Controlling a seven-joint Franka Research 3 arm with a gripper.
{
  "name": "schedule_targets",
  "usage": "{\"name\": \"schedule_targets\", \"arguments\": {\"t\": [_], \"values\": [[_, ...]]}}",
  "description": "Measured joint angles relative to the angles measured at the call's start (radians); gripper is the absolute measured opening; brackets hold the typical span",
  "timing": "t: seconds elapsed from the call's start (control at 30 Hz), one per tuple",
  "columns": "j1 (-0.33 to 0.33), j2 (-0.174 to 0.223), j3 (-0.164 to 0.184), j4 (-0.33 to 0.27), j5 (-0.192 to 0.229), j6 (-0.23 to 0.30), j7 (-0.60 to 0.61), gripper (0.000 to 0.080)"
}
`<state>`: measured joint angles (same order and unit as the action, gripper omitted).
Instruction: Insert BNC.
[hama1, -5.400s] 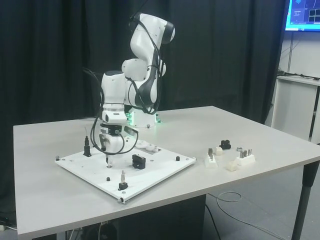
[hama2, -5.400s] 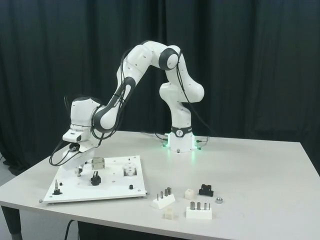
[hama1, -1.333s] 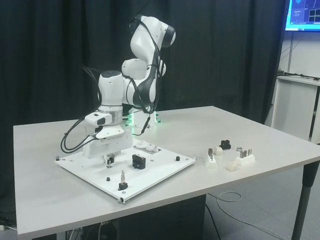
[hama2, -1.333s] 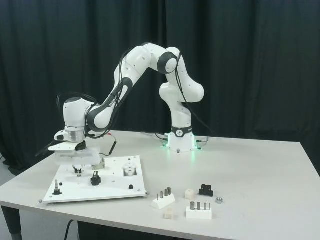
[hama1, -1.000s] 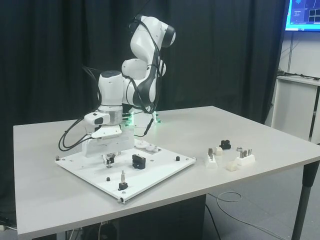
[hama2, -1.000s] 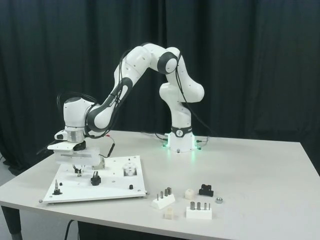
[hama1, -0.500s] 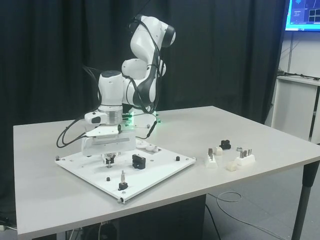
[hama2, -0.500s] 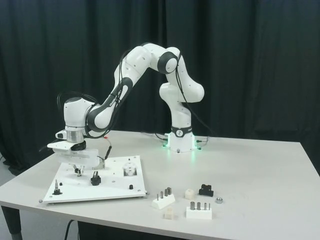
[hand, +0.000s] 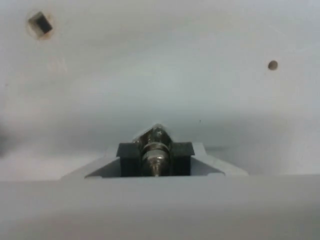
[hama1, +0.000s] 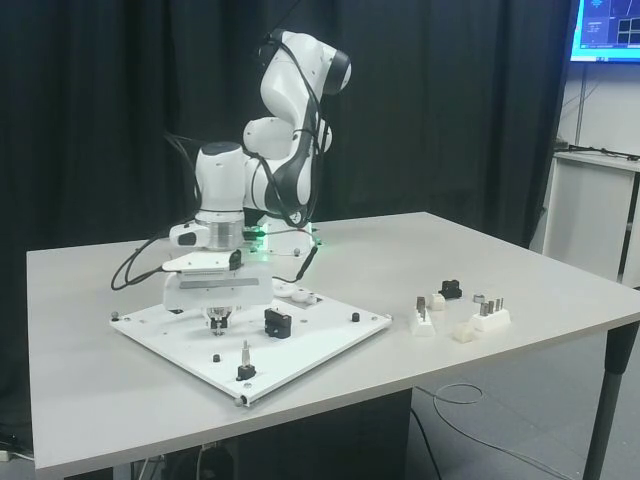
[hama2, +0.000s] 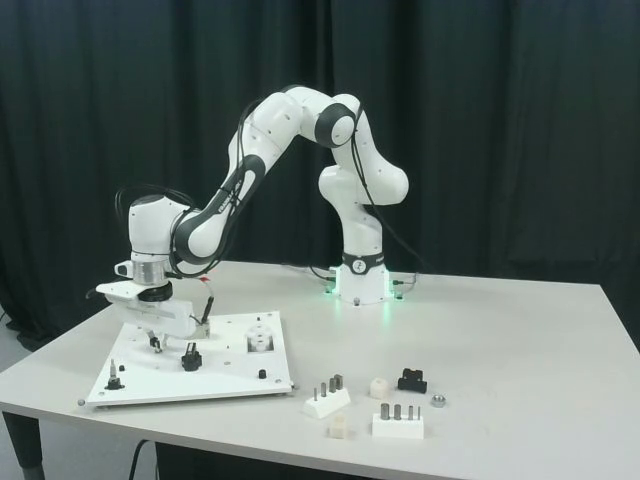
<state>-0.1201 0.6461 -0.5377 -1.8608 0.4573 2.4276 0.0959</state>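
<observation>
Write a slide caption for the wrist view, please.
Gripper holds a metal connector low over the white board.

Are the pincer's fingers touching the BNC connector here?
Touching. The wrist view shows the black fingers pressed against both sides of the BNC connector, with no gap, above the white board.

White arm (hama1: 290, 110), white board (hama1: 300, 345), grey table (hama1: 480, 250), black curtain (hama2: 500, 120).

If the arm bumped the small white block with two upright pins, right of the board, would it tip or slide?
Probably slide: the pin block looks small, so likely light, and sits loose on the grey table. Tipping seems less likely; its base looks wider than tall. The pins look stiff.
</observation>
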Motion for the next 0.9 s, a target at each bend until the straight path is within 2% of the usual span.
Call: {"name": "schedule_targets", "arguments": {"t": [0.33, 0.9], "values": [[-0.001, 0.003, 0.002, -0.003, 0.009, 0.008, 0.0, 0.0121], [0.0, 0.006, 0.003, -0.004, 0.007, 0.015, -0.099, 0.0121]]}}
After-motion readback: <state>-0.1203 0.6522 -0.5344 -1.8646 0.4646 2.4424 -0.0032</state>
